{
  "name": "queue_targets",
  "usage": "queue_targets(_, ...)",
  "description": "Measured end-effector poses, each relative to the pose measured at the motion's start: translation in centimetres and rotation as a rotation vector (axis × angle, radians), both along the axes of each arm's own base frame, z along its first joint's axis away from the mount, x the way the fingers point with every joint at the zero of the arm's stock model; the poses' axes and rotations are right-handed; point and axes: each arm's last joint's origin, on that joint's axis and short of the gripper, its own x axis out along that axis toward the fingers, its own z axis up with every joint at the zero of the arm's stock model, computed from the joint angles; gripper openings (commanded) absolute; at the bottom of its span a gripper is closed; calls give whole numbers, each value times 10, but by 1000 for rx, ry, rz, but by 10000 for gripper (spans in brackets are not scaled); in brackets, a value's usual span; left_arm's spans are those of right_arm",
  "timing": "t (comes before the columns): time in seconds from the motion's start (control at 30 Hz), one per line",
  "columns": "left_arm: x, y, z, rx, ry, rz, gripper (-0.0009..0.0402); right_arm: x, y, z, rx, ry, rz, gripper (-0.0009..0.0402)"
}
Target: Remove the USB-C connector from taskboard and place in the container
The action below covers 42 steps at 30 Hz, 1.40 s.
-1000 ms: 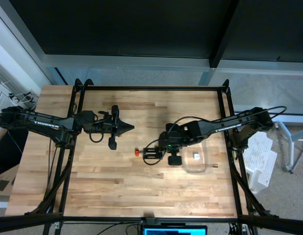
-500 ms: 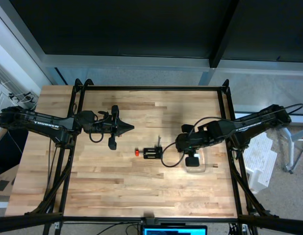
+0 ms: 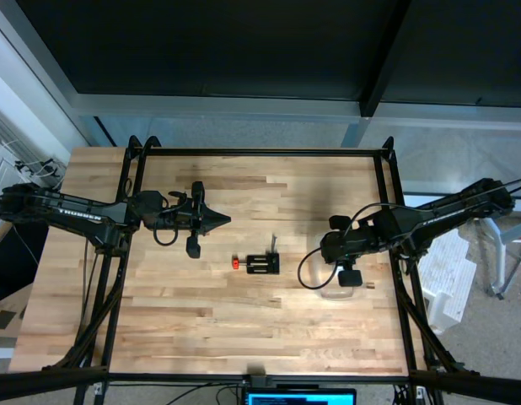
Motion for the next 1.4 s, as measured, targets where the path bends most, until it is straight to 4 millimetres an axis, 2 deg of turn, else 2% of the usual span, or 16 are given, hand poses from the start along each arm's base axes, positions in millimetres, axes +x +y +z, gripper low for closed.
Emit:
queue_targets(0.17, 0, 0, 0, 0, 0, 0, 0, -11, -3, -8, -4, 23, -4, 0)
queue_targets(0.5, 0, 0, 0, 0, 0, 0, 0, -16, -5, -17, -23, 42, -22, 4)
queue_targets(1.0, 0, 0, 0, 0, 0, 0, 0, -15, -5, -17, -26, 33, -32, 108)
queue_targets(1.4, 0, 0, 0, 0, 0, 0, 0, -15, -5, -17, -25, 32, -32, 140)
